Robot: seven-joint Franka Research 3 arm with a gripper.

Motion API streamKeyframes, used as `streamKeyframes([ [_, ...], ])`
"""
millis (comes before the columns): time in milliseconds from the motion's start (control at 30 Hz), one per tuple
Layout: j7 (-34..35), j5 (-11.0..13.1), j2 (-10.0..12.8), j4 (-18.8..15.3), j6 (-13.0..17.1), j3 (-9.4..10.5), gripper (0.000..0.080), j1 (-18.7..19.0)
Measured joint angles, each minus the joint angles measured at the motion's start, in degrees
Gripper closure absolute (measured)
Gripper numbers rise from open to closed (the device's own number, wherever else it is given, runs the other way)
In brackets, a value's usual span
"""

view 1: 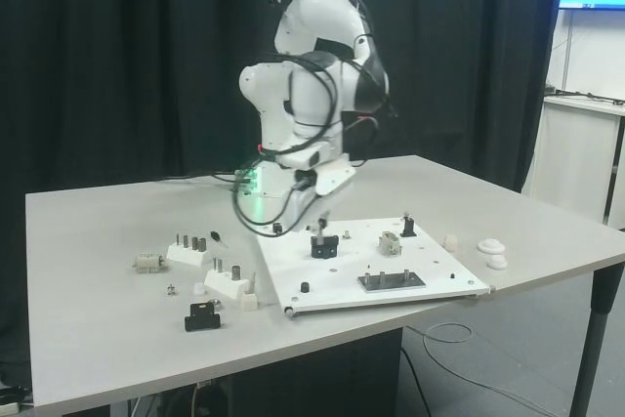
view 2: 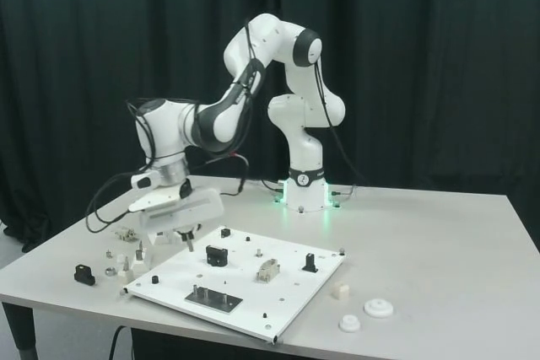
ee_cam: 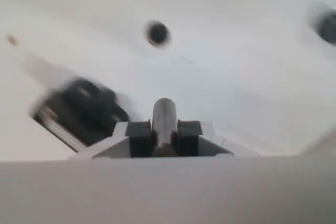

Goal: Insert round peg 3.

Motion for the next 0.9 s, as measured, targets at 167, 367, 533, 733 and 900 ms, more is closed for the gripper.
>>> streamKeyframes([
  [167, 4.03, 0.72, -0.09, -0.07, -0.17, 0.08, 0.0699, 3.02],
  [367, 9.83, 1.06, -0.57, -0.22, -0.17, 0.79, 0.0699, 6.49],
  [533, 15.11, 1.07, -0.94, -0.3, 0.19, 1.0, 0.0699, 9.67],
  [733, 21.0, 1.07, -1.16, -0.6, 1.99, 1.06, 0.0699, 13.55],
  [900, 25.21, 1.07, -1.16, -1.25, 4.63, 1.12, 0.0699, 16.4],
])
